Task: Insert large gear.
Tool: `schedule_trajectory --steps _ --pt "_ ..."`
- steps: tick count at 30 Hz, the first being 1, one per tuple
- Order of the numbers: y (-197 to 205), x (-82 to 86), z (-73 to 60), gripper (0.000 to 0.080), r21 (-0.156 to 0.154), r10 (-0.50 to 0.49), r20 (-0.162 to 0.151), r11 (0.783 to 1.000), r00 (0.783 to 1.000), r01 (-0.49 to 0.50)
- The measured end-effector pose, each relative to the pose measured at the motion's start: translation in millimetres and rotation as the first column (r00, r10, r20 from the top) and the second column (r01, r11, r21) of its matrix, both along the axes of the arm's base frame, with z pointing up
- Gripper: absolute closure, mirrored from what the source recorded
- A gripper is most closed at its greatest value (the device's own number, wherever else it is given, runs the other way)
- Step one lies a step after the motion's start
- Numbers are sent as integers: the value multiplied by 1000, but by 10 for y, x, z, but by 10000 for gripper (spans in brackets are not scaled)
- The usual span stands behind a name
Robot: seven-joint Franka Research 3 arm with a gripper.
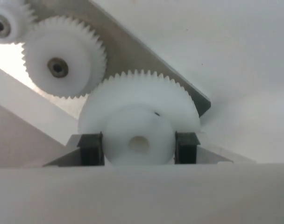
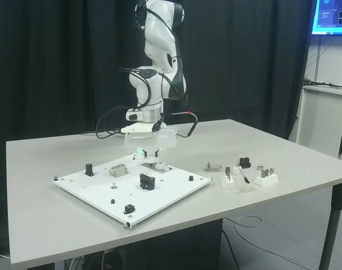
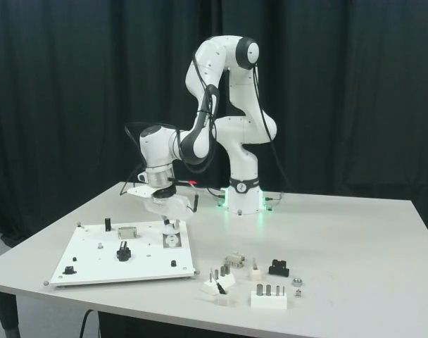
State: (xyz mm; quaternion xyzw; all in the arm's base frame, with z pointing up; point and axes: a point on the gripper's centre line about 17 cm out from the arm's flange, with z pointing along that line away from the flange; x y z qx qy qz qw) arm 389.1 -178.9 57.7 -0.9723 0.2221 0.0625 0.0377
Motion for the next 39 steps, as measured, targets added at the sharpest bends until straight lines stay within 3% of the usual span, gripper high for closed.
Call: schedule_trajectory --steps 8,24,39 --pt "-2 1 -1 474 4 44 4 999 999 -44" --pt "-1 6 -1 474 -1 -13 -1 1000 1000 13" --pt "0 6 -2 474 -4 4 -4 1000 1000 -4"
